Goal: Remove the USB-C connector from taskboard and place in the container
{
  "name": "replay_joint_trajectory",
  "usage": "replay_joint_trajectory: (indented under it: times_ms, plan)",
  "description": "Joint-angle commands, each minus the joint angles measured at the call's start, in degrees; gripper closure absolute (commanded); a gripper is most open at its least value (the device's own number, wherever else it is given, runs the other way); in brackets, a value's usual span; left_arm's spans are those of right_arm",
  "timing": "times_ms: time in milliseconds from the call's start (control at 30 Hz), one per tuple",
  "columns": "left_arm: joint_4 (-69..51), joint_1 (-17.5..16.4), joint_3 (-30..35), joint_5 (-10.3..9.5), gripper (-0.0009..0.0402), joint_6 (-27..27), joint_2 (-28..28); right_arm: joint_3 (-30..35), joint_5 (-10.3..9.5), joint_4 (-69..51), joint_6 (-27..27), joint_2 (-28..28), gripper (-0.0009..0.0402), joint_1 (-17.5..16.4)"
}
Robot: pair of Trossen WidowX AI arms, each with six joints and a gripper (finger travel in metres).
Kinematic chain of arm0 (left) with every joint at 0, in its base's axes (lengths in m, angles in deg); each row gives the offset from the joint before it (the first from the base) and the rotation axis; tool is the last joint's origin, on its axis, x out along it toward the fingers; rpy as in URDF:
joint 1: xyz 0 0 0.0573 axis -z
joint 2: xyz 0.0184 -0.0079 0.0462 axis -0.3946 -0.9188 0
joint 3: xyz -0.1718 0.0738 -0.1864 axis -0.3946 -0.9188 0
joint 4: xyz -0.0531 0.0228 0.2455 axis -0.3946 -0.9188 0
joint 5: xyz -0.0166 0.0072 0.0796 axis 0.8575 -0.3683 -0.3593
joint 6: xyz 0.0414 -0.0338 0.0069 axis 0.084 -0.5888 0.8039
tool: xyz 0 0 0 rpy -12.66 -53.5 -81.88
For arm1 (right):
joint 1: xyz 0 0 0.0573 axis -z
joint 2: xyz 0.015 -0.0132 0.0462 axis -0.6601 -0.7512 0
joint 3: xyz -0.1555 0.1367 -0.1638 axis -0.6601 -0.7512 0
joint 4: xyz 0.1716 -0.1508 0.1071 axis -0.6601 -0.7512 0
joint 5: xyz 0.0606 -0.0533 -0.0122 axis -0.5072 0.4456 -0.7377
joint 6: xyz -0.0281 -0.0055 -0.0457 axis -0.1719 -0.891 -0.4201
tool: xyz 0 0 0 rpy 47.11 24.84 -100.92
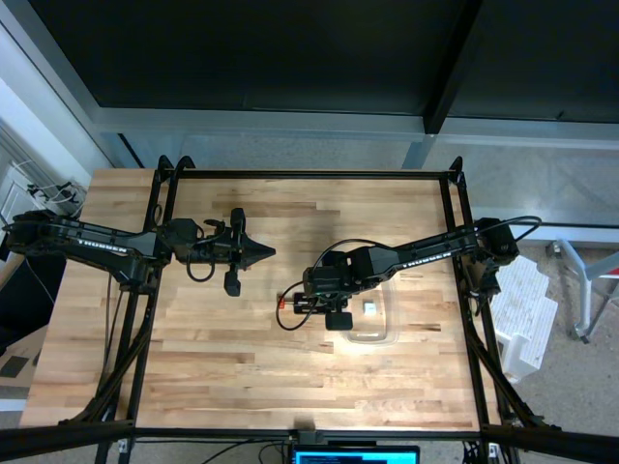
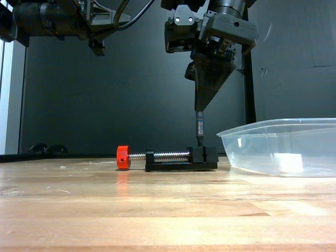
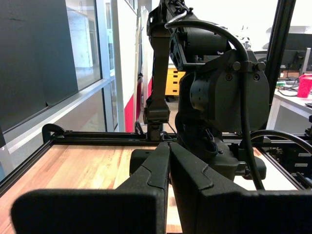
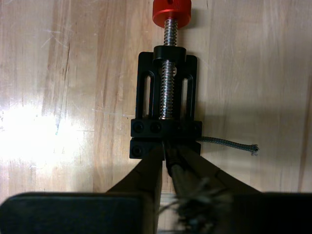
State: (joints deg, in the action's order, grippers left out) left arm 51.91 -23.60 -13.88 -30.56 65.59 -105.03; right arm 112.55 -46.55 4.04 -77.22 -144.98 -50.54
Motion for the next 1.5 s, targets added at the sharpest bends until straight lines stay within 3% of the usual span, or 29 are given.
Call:
replay_joint_trajectory:
  times_ms: [33, 767, 1500]
  plan:
    - [0.0, 0.0, 0.0, 0.00, 0.0393, 0.0, 0.0, 0.0, -0.02, -0.1, 0.0, 0.0, 0.0388, 0.0]
    - [0.0, 0.0, 0.0, 0.00, 0.0393, 0.0, 0.0, 0.7, -0.02, -0.7, 0.0, 0.4, 0.0393, -0.1]
    - [0.0, 0.0, 0.0, 0.00, 0.0393, 0.0, 0.0, 7.8, -0.02, -6.8, -0.5, 1.5, 0.0393, 0.1]
